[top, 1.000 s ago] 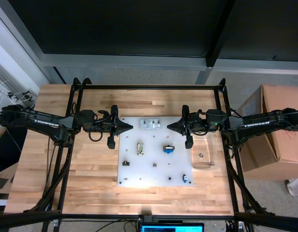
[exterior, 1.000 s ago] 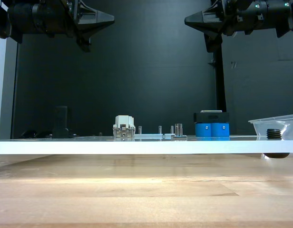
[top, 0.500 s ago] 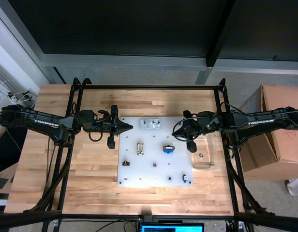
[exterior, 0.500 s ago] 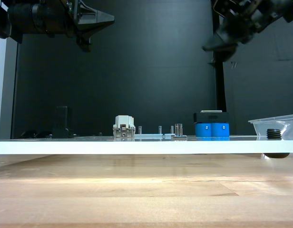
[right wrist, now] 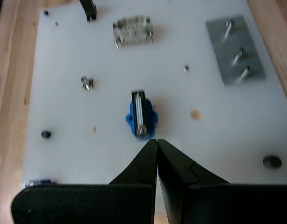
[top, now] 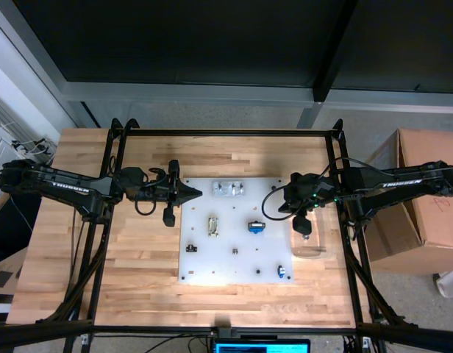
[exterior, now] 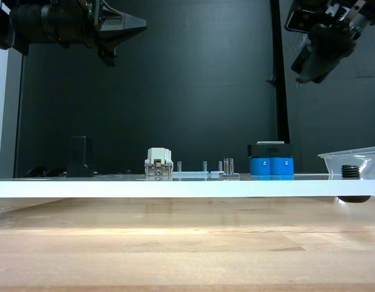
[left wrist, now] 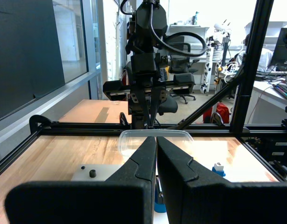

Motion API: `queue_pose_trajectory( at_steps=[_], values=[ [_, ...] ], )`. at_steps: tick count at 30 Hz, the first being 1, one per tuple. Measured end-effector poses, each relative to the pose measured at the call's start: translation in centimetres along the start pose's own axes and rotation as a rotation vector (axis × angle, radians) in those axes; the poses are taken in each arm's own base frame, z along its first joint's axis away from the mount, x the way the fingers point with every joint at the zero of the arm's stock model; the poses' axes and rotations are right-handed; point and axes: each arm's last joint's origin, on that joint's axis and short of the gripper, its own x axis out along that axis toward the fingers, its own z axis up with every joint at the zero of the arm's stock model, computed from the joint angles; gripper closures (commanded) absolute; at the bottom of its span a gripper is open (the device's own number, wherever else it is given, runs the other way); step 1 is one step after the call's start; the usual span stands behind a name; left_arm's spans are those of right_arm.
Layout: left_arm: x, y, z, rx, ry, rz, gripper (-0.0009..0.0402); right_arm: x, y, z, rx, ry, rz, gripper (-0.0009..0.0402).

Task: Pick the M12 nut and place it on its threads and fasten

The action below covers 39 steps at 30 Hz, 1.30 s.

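**Both grippers closed on nothing, stud bare**

The left gripper [top: 197, 193] is held high above the light wooden table [top: 123, 257], just beside the left edge of the flat white task board [top: 212, 257], and is pointed level towards the board. In its own wrist view its two black fingers [left wrist: 143, 158] are seen pressed together along their length, with nothing between them and nothing touched.

The right gripper [right wrist: 156, 141] is held well above the board's right edge, tilted downward. In the high view it is seen over the clear plastic tray [top: 315, 254] that lies on the table just beside the board. Its black fingers are likewise seen closed tip to tip, with nothing gripped and nothing touched.

The short black ribbed stud [exterior: 351, 171] is seen in the low view with its ribs uncovered. The small silver M12 nut cannot be made out in any view, so its place cannot be told; part of the tray is hidden by the right gripper in the high view.
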Motion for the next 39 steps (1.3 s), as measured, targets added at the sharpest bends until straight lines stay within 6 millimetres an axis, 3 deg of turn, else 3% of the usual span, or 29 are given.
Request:
queue_pose_trajectory(
  at_steps=[9, 28, 33, 39],
  values=[
    [0.0, 0.0, 0.0, 0.0, 0.0, 0.0, 0.0393, -0.2, 0.0, -0.4, 0.009, 0.094, -0.018, 0.0394],
    [0.0, 0.0, 0.0, 0.0, -0.001, 0.0, 0.0393, 1.2, 0.1, -0.3, -0.089, 0.366, -0.048, 0.0393],
    [0.0, 0.0, 0.0, 0.0, -0.001, 0.0, 0.0393, 1.6, 0.4, -0.4, -0.187, 0.422, 0.02, 0.0391],
    [0.0, 0.0, 0.0, 0.0, 0.0, 0.0, 0.0393, 2.2, 1.9, -1.5, -0.476, 0.543, 0.095, 0.0355]
  ],
)
